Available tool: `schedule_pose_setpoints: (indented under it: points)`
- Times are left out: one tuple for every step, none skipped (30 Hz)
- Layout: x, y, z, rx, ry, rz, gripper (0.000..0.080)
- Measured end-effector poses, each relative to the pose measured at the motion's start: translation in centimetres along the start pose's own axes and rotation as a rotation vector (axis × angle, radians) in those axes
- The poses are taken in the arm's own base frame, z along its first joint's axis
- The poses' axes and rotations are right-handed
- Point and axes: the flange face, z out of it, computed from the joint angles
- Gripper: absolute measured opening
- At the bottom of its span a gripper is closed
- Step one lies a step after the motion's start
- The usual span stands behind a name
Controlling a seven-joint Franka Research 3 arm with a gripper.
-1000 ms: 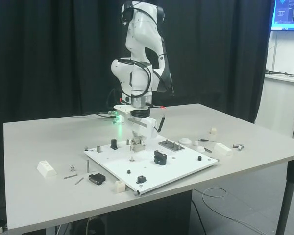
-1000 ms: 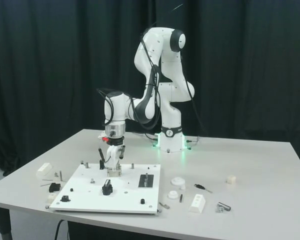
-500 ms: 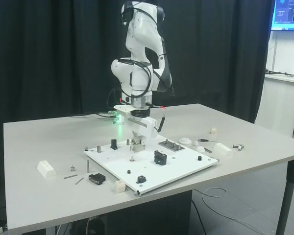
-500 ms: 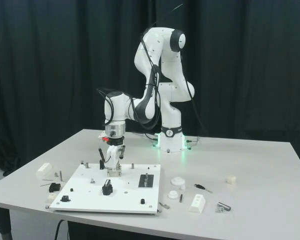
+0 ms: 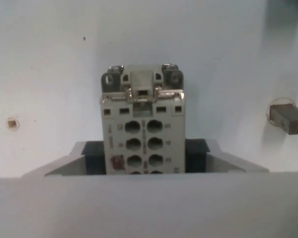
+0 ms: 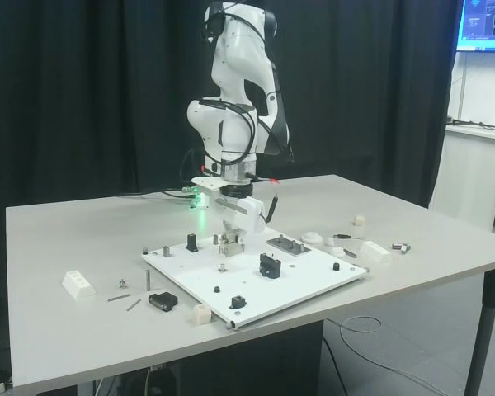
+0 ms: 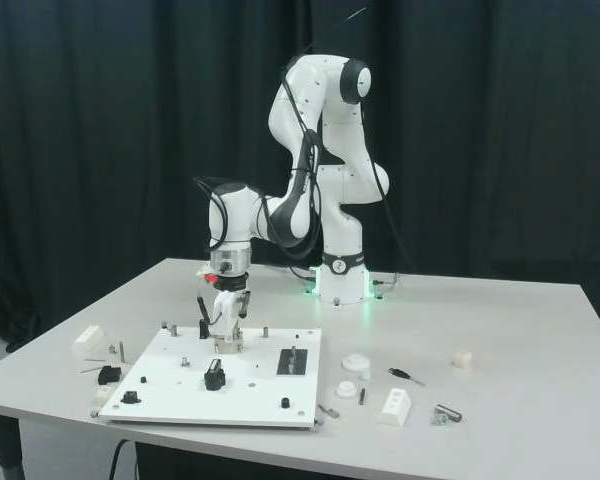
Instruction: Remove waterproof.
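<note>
The waterproof connector (image 5: 143, 124) is a grey-white block with rows of round pin holes and a metal clamp at one end. It stands on the white board (image 6: 301, 276) near the board's back edge. My gripper (image 5: 145, 156) reaches straight down over it, and a black pad (image 5: 95, 154) presses on each side of the block. In the room views the gripper (image 6: 231, 233) (image 7: 226, 330) is low on the connector (image 6: 231, 244) (image 7: 227, 342), whose base still rests on the board (image 7: 255, 395).
The board also carries a black clip (image 6: 270, 266), a small black post (image 6: 191, 242), a grey metal plate with pegs (image 6: 285, 245) and a short peg (image 5: 288, 118). White blocks (image 6: 78, 284) (image 7: 393, 406), round white parts (image 7: 355, 363) and small pins lie on the grey table (image 6: 58, 239).
</note>
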Motion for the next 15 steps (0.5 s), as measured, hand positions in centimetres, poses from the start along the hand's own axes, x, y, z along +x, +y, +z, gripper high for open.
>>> schedule_pose_setpoints:
  points:
    - [0.00,0.00,0.00,0.000,0.000,0.000,0.0318]
    - [0.00,0.00,-0.01,0.000,0.000,0.000,0.0318]
    - [-0.01,0.00,-0.01,0.000,0.000,0.000,0.0318]
    - [-0.01,-0.01,-0.02,0.001,0.000,0.000,0.0318]
    - [-0.01,-0.01,-0.03,0.001,0.000,-0.001,0.0318]
    - [-0.01,-0.02,-0.04,0.001,0.000,-0.001,0.0318]
    - [-0.02,-0.02,-0.06,0.002,0.000,-0.001,0.0318]
    - [-0.02,-0.02,-0.07,0.002,0.000,-0.002,0.0318]
    - [-0.06,-0.02,-0.12,0.003,-0.001,-0.003,0.0318]
    - [-0.14,-0.02,-0.20,0.004,-0.003,-0.003,0.0318]
    - [-0.21,-0.02,-0.30,0.005,-0.004,-0.002,0.0318]
    - [-0.30,-0.02,-0.42,0.006,-0.007,0.000,0.0318]
    - [-0.39,-0.02,-0.55,0.008,-0.009,0.002,0.0318]
    - [-0.47,-0.02,-0.68,0.009,-0.011,0.004,0.0318]
    - [-0.56,-0.01,-0.84,0.010,-0.013,0.005,0.0318]
